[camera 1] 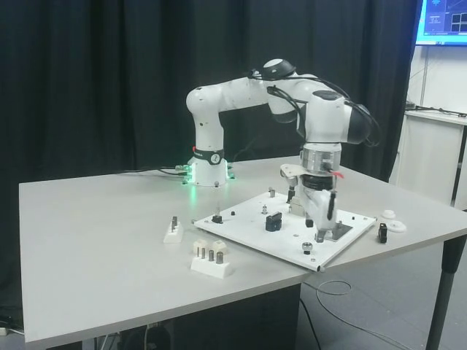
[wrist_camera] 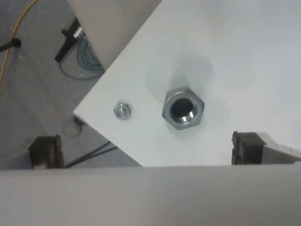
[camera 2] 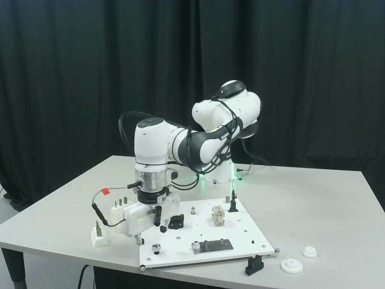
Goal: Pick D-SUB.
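My gripper (wrist_camera: pixel 146 149) is open and hangs over the near corner of the white board (wrist_camera: pixel 244 56), fingers wide apart and holding nothing. Below it, a large grey hex nut (wrist_camera: pixel 183 108) and a small nut (wrist_camera: pixel 122 110) stand on the board. The wrist view shows no D-SUB. From the room, the gripper (camera 1: pixel 318 222) (camera 2: pixel 149 230) is low above the board's front edge. A flat grey metal connector piece (camera 2: pixel 207 245) (camera 1: pixel 338 232), possibly the D-SUB, lies on the board beside the gripper; I cannot tell for sure.
The board (camera 1: pixel 241 226) also carries a black block (camera 1: pixel 273 221), pegs and a small pale connector (camera 2: pixel 218 215). Two white fixture blocks (camera 1: pixel 211 259) sit off its corner. A black clip (camera 2: pixel 255 264) and white discs (camera 2: pixel 292 265) lie on the table. Cables (wrist_camera: pixel 87 56) lie on the floor.
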`<state>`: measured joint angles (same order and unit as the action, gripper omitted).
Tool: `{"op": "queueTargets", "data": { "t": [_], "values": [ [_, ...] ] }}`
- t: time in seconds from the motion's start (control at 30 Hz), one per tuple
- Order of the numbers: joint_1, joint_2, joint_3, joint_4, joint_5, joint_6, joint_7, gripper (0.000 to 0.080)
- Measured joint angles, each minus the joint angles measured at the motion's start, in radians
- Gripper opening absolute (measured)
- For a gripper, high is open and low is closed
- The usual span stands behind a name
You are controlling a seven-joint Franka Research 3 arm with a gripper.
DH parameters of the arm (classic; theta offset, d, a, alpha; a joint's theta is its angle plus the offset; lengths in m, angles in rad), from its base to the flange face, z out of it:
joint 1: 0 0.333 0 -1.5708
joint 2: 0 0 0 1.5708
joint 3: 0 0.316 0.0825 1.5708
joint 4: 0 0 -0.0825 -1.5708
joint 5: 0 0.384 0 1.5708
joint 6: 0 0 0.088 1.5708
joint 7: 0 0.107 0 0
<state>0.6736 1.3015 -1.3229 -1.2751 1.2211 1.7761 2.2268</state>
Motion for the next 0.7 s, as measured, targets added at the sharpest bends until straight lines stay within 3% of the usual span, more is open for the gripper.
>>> {"op": "queueTargets", "data": {
  "t": [0.4,0.7],
  "values": [
    [0.002,0.0,0.014,0.072,-0.049,-0.038,-0.129,0.08],
    [0.01,-0.001,0.028,0.148,-0.077,-0.071,-0.303,0.08]
  ]
}}
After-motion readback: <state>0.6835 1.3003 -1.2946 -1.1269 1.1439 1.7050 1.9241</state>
